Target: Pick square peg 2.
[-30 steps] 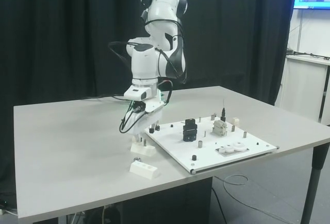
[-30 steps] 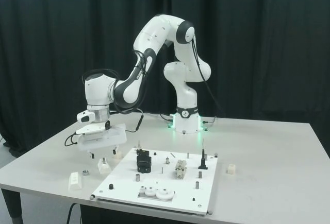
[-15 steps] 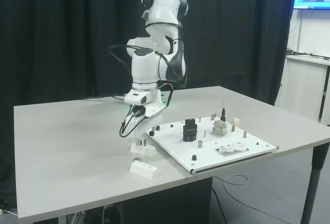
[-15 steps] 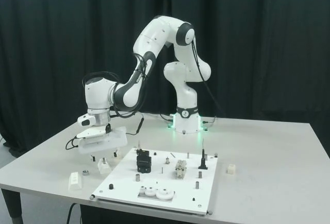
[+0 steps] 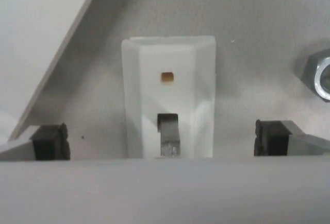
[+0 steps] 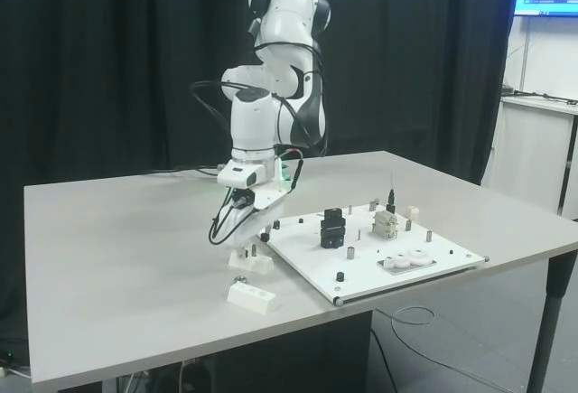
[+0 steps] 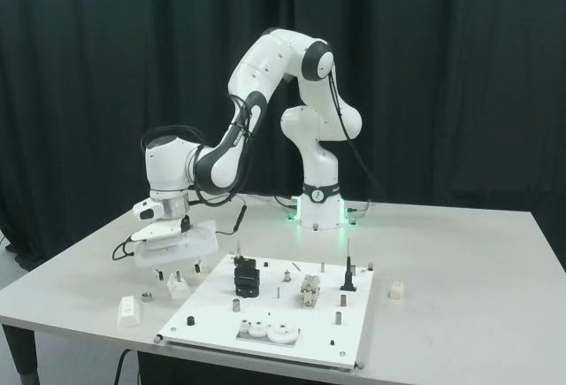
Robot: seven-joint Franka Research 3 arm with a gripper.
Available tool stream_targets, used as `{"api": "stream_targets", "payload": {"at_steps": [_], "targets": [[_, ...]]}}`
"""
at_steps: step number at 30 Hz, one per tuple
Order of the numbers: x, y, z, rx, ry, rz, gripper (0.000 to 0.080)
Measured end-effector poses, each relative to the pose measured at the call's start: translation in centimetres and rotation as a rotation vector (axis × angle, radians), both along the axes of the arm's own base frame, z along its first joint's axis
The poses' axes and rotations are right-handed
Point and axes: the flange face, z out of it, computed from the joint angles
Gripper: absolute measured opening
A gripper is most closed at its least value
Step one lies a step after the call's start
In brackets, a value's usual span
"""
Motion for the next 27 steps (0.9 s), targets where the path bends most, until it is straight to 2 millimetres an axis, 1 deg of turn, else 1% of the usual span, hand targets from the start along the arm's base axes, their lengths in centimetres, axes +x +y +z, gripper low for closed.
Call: {"api": "stream_targets", "payload": {"at_steps": [8, 9, 17, 18, 22, 23, 27], "targets": [[-0.01, -0.02, -0.29, 0.001, 0.001, -0.004, 0.08], [0.0, -0.03, -0.3, 0.001, 0.001, -0.004, 0.0707], [0.09, 0.07, -0.33, 0.005, -0.003, -0.009, 0.0707], [0.11, 0.09, -0.33, 0.006, -0.003, -0.009, 0.0398], [0.15, 0.16, -0.34, 0.007, -0.004, -0.009, 0.0398], [0.16, 0.18, -0.35, 0.007, -0.004, -0.009, 0.0218], [0.18, 0.21, -0.35, 0.007, -0.004, -0.01, 0.0218]]}}
